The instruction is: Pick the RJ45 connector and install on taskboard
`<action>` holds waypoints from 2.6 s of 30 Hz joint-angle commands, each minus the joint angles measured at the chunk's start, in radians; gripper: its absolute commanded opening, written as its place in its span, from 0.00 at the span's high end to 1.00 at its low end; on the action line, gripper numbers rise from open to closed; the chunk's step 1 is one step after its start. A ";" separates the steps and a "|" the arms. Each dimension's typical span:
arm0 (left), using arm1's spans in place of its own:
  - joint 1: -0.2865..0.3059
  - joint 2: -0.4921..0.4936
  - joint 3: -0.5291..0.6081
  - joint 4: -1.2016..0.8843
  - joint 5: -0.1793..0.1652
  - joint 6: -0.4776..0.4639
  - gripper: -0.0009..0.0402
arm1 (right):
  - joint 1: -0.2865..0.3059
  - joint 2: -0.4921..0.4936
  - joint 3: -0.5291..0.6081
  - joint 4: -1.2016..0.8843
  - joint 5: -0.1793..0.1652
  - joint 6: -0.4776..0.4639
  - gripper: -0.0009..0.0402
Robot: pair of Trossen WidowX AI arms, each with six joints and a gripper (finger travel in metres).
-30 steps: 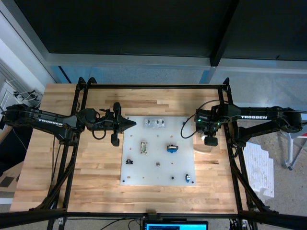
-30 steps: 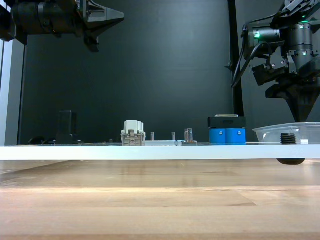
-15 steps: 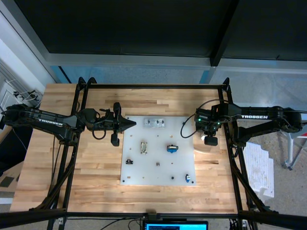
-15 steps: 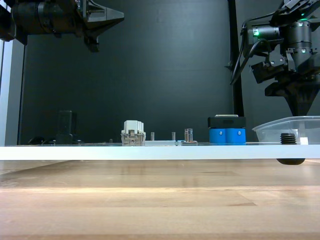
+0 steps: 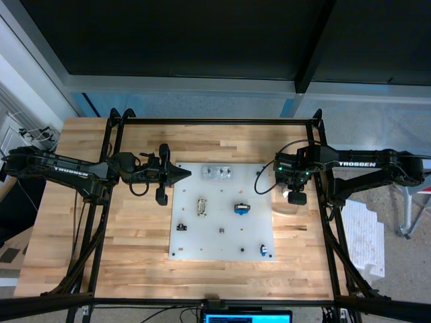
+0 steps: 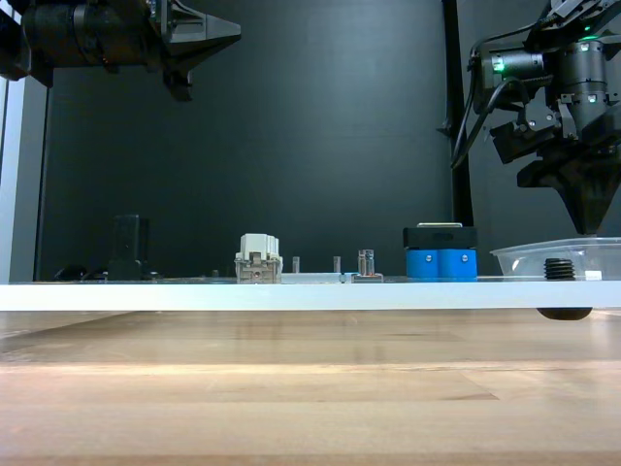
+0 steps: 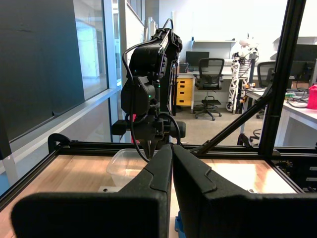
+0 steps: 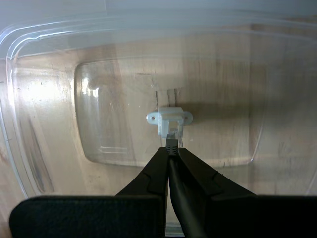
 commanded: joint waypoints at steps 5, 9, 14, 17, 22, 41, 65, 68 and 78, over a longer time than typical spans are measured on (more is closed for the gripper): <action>0.000 0.000 0.000 0.000 0.000 0.000 0.98 | 0.019 -0.003 0.098 -0.095 -0.001 0.042 0.98; 0.000 0.000 0.000 0.000 0.000 0.000 0.98 | 0.064 -0.007 0.158 -0.140 -0.001 0.081 0.98; 0.000 0.000 0.000 0.000 0.000 0.000 0.98 | 0.153 -0.008 0.216 -0.149 -0.001 0.158 0.98; 0.000 0.000 0.000 0.000 0.000 0.000 0.98 | 0.221 -0.007 0.238 -0.149 -0.001 0.204 0.98; 0.000 0.000 0.000 0.000 0.000 0.000 0.98 | 0.345 -0.006 0.258 -0.149 0.000 0.292 0.98; 0.000 0.000 0.000 0.000 0.000 0.000 0.98 | 0.618 0.176 0.396 -0.133 0.051 0.508 0.98; 0.000 0.000 0.000 0.000 0.000 0.000 0.98 | 0.767 0.493 0.648 -0.096 0.040 0.687 0.98; 0.000 0.000 0.000 0.000 0.000 0.000 0.98 | 0.776 0.515 0.665 -0.091 0.033 0.694 0.98; 0.000 0.000 0.000 0.000 0.000 0.000 0.98 | 0.789 0.558 0.694 -0.048 0.015 0.707 0.98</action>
